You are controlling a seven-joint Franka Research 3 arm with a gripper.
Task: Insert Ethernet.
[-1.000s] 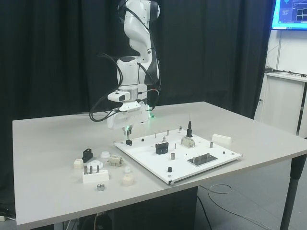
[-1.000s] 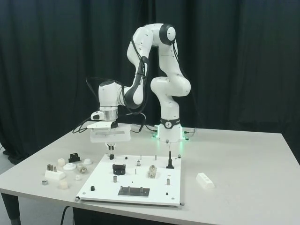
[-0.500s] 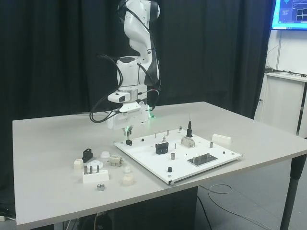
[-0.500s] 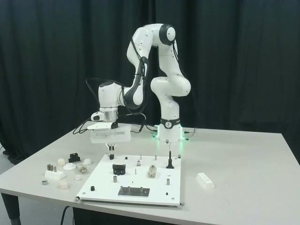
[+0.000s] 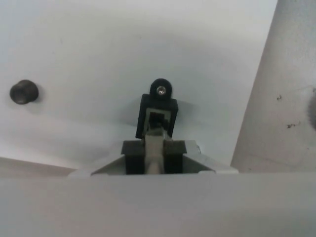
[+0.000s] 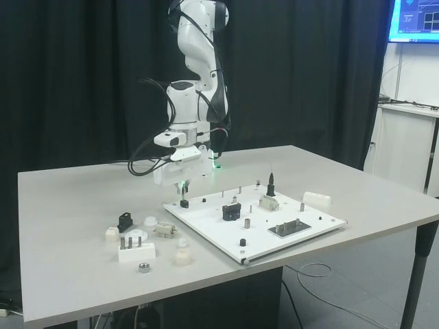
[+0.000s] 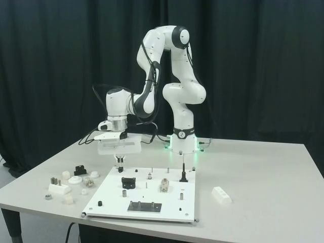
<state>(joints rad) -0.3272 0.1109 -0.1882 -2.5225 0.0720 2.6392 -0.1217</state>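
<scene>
While the fingers (image 5: pixel 154 154) are clamped on the Ethernet plug (image 5: pixel 153 150), it is held at the black socket (image 5: pixel 157 114) near the white board (image 6: pixel 255 223)'s corner; full seating cannot be confirmed.

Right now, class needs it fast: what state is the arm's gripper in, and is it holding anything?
Gripper: closed on the Ethernet plug, held at the black socket on the white board.

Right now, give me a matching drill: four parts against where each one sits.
1 Ethernet plug
2 Ethernet socket
3 white block
4 nut

A alone on the grey table, beside the white board
B held in the gripper
C on the white board, below the gripper
D on the table among loose parts

Pairs: 1-B, 2-C, 3-A, 4-D
</scene>
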